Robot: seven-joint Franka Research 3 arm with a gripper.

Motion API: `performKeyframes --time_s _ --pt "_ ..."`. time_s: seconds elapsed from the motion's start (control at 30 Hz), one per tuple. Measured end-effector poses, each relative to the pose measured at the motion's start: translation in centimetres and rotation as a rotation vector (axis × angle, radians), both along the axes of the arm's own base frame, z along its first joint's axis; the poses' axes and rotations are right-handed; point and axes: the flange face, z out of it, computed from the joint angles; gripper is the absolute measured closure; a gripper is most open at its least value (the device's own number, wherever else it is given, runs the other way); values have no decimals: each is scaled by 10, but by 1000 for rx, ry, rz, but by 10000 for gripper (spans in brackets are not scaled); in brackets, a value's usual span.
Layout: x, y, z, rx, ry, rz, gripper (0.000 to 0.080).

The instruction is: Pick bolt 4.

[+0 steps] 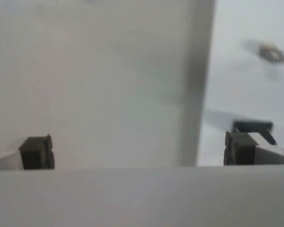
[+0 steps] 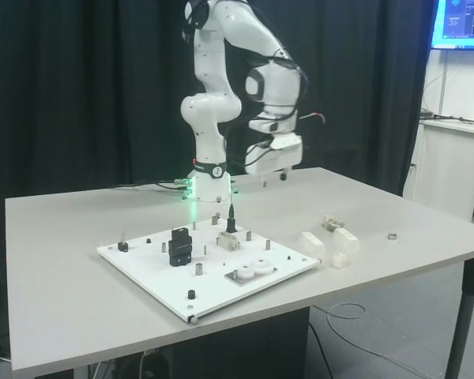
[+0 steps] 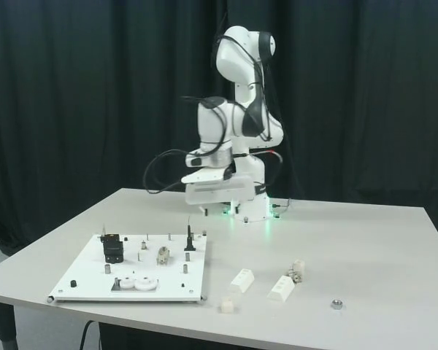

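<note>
The white assembly board [image 2: 142,259] [image 3: 87,283] lies at the table's front and carries several small upright bolts, such as one bolt [image 2: 198,269] [image 3: 184,268]; I cannot tell which is bolt 4. My gripper [image 2: 273,180] [image 3: 215,210] hangs high above the table, behind the board and well apart from it. It is open and holds nothing. In the wrist view the gripper [image 1: 137,151] shows its two fingertips [image 1: 36,152] far apart over a pale surface.
A black fixture [image 2: 179,245] [image 3: 113,248] and a black upright pin [image 2: 230,221] [image 3: 189,240] stand on the board. White blocks [image 2: 311,241] [image 3: 241,279] lie beside the board, and a small nut [image 2: 393,235] [image 3: 336,304] lies further out. The arm's base [image 2: 208,185] stands behind.
</note>
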Motion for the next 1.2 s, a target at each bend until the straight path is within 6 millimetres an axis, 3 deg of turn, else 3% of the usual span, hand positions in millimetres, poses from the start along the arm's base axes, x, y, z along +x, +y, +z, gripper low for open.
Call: performKeyframes --time_s 0.5,0.9,1.2 --pt "32 118 5 -6 -138 -11 3" --pt "71 201 -15 -8 -175 -40 3" --pt "94 246 -36 -12 -154 -52 3"
